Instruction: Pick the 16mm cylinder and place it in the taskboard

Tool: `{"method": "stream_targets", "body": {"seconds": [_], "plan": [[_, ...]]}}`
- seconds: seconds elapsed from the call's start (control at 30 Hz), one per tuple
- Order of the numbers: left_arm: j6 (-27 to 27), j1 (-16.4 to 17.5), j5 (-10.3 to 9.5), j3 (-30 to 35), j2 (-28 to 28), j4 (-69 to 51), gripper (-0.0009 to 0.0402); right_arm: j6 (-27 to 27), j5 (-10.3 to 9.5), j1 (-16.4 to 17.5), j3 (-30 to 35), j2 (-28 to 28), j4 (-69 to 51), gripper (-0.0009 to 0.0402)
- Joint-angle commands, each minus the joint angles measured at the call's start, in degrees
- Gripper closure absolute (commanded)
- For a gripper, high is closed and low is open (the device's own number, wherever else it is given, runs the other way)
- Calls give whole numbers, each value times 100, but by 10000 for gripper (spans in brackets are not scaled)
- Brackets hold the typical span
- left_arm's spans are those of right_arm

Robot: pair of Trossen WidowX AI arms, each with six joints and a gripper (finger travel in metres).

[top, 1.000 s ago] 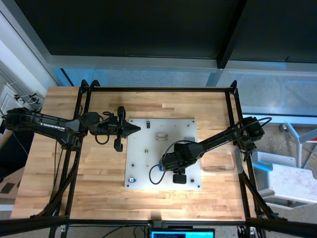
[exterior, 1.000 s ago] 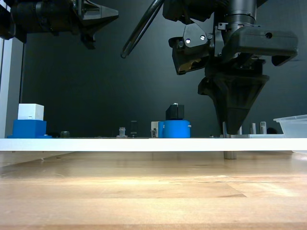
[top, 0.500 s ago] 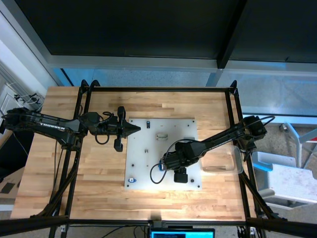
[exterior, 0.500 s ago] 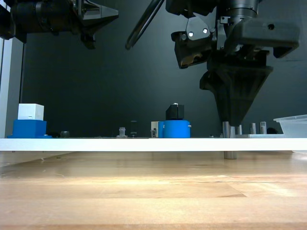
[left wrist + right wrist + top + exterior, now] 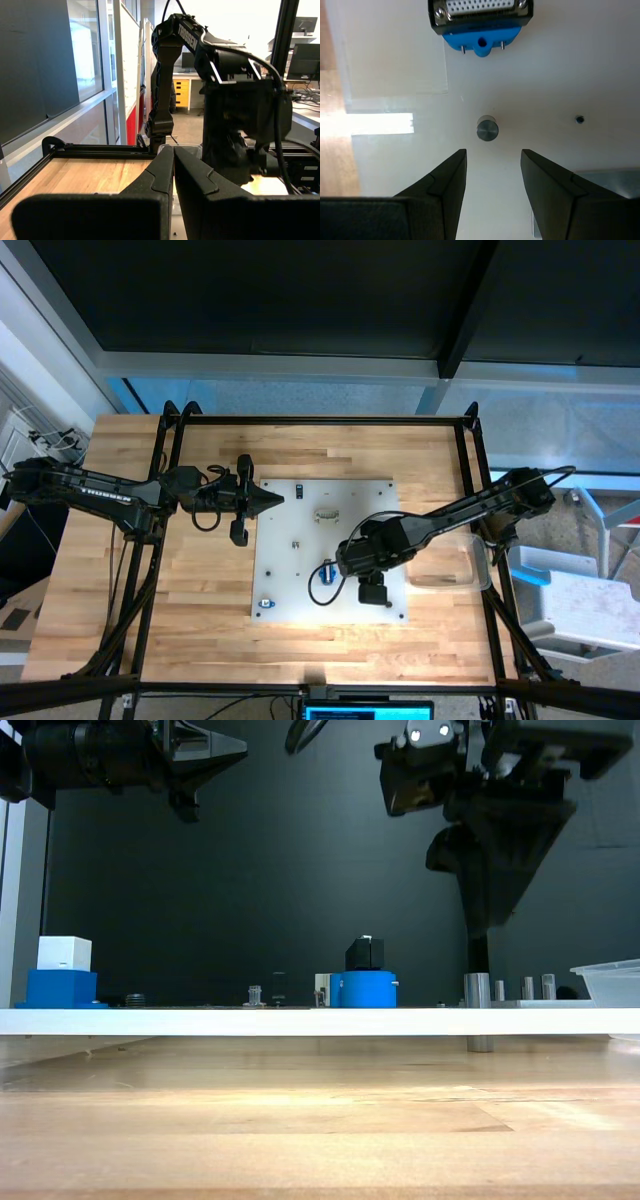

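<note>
Moved: right hand (image 5: 478, 955) has lifted clear of the cylinder (image 5: 487, 128), fingers spread, empty | cylinder stands upright in the taskboard (image 5: 290, 580), right half | left hand (image 5: 173, 150) pinched together above taskboard's left edge | placement looks done

A: what's in view besides the job parts?
B: wooden table (image 5: 200, 640), plank top, with a black metal frame (image 5: 320, 421) round its edges. clear plastic tray (image 5: 484, 565) sits on the table near the right edge; low view shows its rim.
A: off the table?
B: lit laptop screen (image 5: 368, 710) at the near edge. loose cables (image 5: 48, 442) past the left edge. left wrist view shows the room behind: yellow drawer cabinet (image 5: 182, 93), monitor (image 5: 306, 22), tall window panes (image 5: 85, 50).
</note>
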Motion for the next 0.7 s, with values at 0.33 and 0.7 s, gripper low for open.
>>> {"method": "stream_targets", "body": {"seconds": [0.33, 0.7], "plan": [[2, 0, 0, 2, 2, 2, 393, -2, 2, -2, 0, -203, -260, 244], [0, 2, 0, 2, 2, 2, 393, 0, 0, -2, 0, -201, -232, 244]]}}
